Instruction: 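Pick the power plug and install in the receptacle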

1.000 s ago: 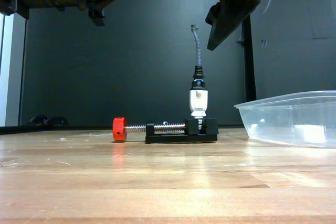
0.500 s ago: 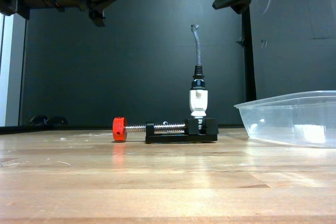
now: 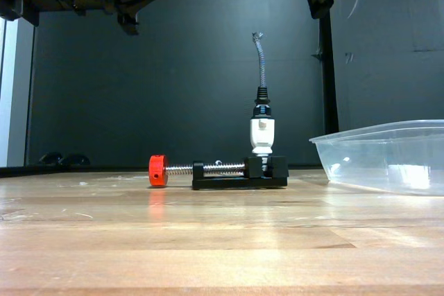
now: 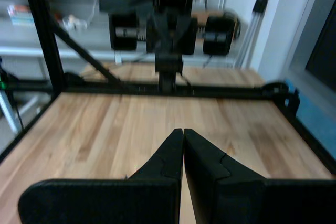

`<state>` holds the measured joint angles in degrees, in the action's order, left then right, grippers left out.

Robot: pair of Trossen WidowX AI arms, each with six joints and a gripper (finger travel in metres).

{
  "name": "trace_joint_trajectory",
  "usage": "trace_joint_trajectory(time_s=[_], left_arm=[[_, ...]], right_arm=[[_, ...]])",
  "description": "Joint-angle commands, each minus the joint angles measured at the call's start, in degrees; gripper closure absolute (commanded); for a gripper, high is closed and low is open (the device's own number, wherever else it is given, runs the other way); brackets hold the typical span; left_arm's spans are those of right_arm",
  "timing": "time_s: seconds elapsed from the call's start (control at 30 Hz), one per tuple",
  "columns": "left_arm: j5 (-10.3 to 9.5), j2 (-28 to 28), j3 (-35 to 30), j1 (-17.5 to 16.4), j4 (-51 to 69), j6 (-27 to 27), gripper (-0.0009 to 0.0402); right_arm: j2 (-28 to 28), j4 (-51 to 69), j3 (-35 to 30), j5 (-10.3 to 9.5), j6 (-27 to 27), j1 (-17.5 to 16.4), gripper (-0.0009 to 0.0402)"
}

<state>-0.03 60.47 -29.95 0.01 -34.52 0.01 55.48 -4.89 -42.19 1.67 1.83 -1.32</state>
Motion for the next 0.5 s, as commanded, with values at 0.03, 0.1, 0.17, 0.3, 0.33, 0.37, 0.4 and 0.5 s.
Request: trace_joint_trajectory(time_s=[0.03,0.1,0.17,0.3,0.33,0.37,0.4,0.5], left_arm=[[0.0,0.0,0.0,0.0,0.0,0.0,0.0393],[0.0,0.0,0.0,0.0,0.0,0.0,0.0393],[0.0,0.0,0.0,0.0,0.0,0.0,0.0393],[0.0,0.0,0.0,0.0,0.0,0.0,0.0393],[0.0,0.0,0.0,0.0,0.0,0.0,0.0393],[0.0,0.0,0.0,0.0,0.0,0.0,0.0393],[0.0,0.0,0.0,0.0,0.0,0.0,0.0393],[0.0,0.0,0.0,0.0,0.0,0.0,0.0393]], right_arm=[[-1.9,-3.7,2.7,0.24,-0.1,0.1,0.0393],[-2.9,-5.4,4.2,0.22,-0.1,0.1,0.0393],[-4.0,-6.8,5.6,0.24,-0.1,0.1,0.0393],[-5.7,-9.3,8.0,0.26,-0.5,0.1,0.0393],[-5.7,-10.0,8.5,0.24,-0.8,0.1,0.0393],[-6.0,-10.7,9.0,0.24,-1.1,0.1,0.0393],[-6.1,-11.7,9.6,0.24,-1.4,0.1,0.0393],[-6.3,-14.2,11.1,0.2,-1.5,0.1,0.0393]])
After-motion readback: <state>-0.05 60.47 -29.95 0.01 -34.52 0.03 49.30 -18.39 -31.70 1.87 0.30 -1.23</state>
